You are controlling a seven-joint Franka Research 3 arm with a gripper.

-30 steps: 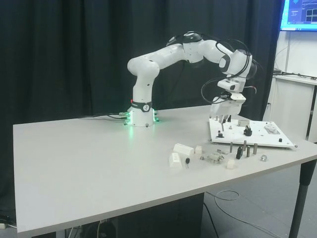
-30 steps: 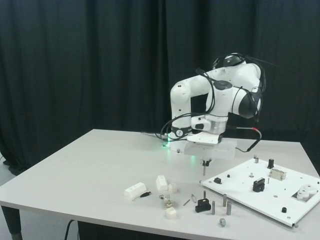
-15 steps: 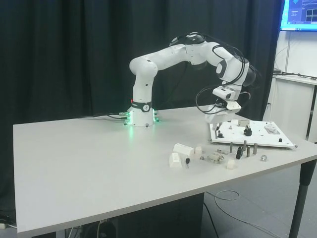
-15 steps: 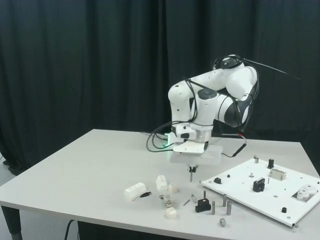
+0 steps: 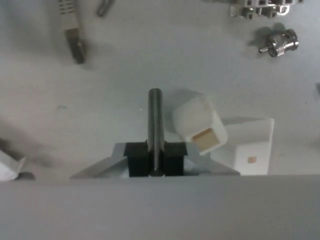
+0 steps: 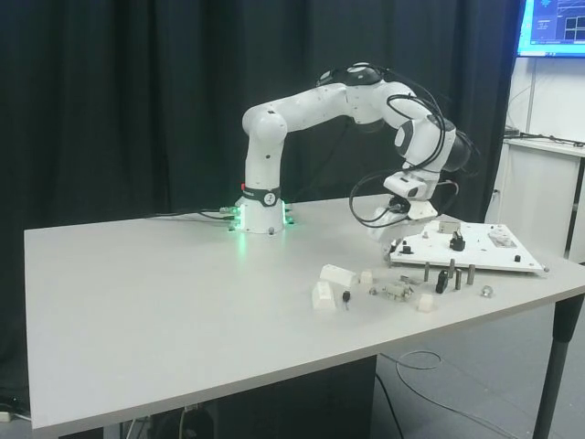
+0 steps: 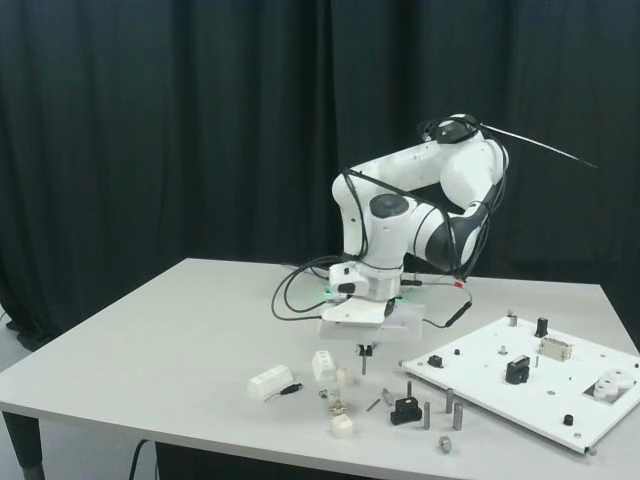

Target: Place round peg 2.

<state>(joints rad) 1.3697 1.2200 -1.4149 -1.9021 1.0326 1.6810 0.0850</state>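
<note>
Hand: the hand is clenched on round peg 2, black pads on either side of the shaft, the peg pointing down toward the table.
Peg position: held above the loose parts in front of the white board, not over the board.
Below the peg: a small white block lies just beside the peg's tip in the wrist view; a metal connector sits well apart.
Risk: as I judge it, lowering here would knock the peg against the white block and twist it in the grip.
Risk two: a skewed peg would jam at its hole in the board.
Containers: none seen; the board carries a few black fittings and a white ring part.
</note>
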